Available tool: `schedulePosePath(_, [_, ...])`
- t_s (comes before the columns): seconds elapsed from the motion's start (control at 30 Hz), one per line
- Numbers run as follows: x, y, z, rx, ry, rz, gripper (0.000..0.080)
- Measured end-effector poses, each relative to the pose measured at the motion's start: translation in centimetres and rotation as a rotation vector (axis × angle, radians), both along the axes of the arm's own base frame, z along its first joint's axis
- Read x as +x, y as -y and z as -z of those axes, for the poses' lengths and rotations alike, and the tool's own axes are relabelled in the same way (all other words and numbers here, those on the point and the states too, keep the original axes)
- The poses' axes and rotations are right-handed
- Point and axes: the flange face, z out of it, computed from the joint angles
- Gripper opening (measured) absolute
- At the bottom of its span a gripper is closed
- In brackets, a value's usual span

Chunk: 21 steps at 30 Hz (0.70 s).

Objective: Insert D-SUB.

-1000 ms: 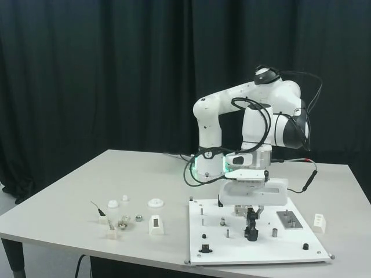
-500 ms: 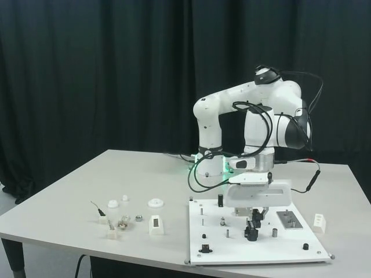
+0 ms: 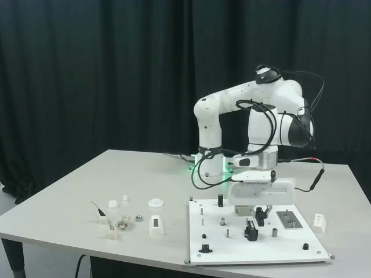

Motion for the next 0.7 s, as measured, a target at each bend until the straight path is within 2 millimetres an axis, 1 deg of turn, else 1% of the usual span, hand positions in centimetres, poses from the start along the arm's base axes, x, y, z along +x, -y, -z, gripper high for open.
schedulePosePath(0.7, [-1.2,1.0,0.6,-0.016,0.032,0.04,0.0154])
